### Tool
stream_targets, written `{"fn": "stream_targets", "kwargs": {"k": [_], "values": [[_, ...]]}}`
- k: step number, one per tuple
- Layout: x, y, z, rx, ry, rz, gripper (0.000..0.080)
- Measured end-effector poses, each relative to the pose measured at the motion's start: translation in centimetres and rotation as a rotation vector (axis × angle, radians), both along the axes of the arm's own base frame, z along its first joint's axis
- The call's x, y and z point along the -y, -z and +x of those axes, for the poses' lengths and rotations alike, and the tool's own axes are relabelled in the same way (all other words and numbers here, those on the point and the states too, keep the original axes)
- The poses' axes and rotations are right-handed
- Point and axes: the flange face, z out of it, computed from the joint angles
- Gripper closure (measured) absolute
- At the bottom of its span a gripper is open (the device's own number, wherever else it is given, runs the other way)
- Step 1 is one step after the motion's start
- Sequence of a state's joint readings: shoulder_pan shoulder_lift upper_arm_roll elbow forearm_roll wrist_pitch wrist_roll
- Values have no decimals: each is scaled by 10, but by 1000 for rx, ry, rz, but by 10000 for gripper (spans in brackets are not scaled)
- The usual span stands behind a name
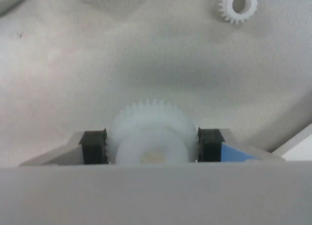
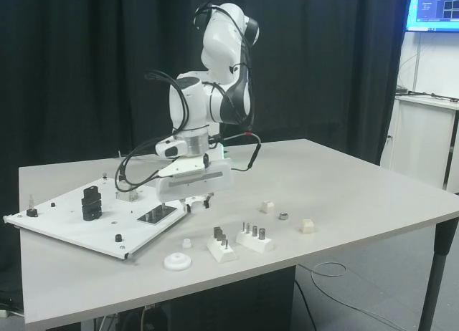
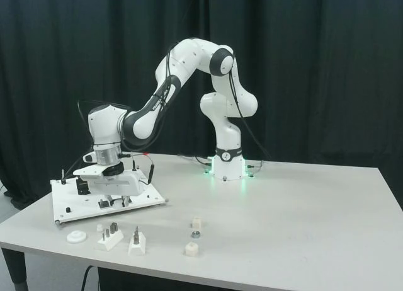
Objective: Insert medium gear.
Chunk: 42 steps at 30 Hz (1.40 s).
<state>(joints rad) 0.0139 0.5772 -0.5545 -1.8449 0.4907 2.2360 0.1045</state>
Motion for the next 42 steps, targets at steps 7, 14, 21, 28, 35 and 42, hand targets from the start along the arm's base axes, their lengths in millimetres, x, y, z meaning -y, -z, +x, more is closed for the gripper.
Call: {"fn": "stream_targets", "kwargs": {"k": [7,14,21,28,35,42], "values": [[-1,-2,0,0,1,4,404],[-1,-5,1,2,7,5,404],[2,-7,-2,-5,68,1,404],[14,-13,-6,-22,114,-15,404],[29,-24,-11,-29,174,-24,404],[42,-31,-19,-45,272,-25,405]]}}
